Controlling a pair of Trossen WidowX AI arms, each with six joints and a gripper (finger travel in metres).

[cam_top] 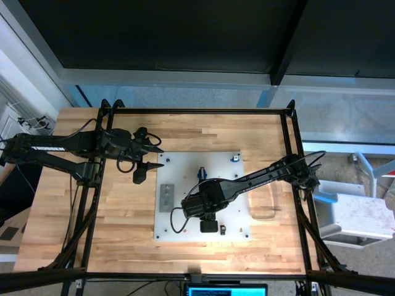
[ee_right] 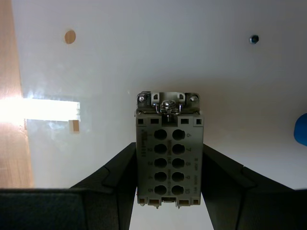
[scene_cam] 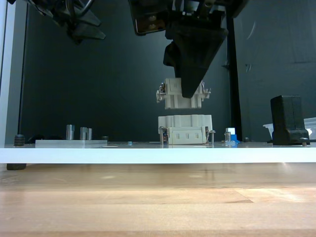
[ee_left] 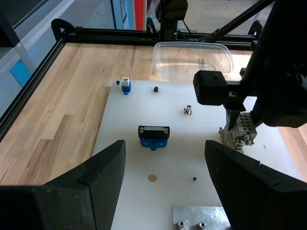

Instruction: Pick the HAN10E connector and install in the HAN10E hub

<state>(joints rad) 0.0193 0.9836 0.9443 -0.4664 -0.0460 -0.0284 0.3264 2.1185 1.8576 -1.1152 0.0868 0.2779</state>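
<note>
We hold the connector [scene_cam: 170,98] by its long sides in the right hand [scene_cam: 190,90], mid-frame just above the hub [scene_cam: 185,130]; it seems light, rigid, slick plastic. Left hand [cam_top: 147,163], spread and empty, hovers upper left.
</note>
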